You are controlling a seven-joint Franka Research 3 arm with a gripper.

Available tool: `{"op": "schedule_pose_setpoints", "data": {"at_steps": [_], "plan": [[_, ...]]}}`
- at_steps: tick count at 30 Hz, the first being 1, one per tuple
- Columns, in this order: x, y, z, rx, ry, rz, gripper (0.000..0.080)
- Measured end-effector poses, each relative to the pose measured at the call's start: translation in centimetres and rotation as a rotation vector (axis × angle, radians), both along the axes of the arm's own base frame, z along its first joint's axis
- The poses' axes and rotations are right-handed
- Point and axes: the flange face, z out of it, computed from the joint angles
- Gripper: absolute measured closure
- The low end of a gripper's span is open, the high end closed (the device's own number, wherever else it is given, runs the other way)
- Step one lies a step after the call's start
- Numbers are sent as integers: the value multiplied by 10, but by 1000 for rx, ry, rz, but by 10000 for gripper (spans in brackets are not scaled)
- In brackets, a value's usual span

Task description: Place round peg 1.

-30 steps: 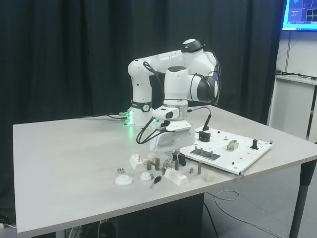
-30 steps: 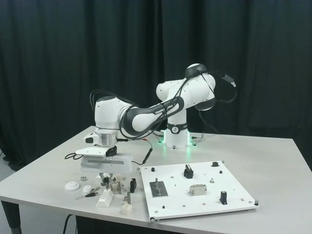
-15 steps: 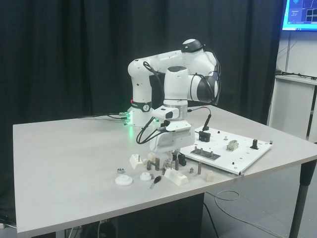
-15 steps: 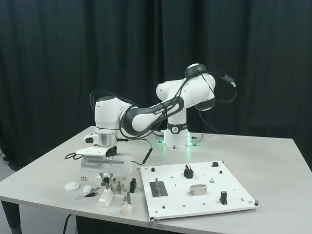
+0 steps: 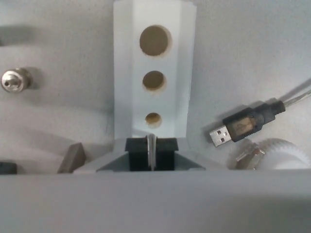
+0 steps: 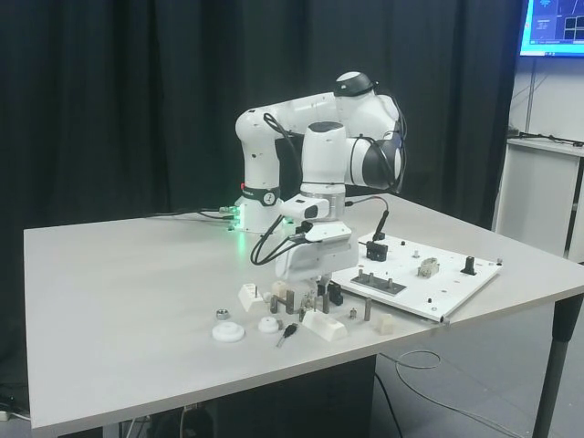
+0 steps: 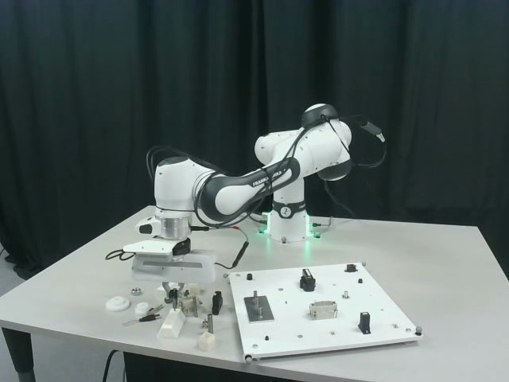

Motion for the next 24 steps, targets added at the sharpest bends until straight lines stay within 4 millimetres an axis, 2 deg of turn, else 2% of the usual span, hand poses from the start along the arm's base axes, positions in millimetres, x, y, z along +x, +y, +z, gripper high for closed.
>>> {"op": "schedule_pose_setpoints", "data": {"at_steps": [24], "plan": [[-3,-4,0,-4,0,-10,773]]}}
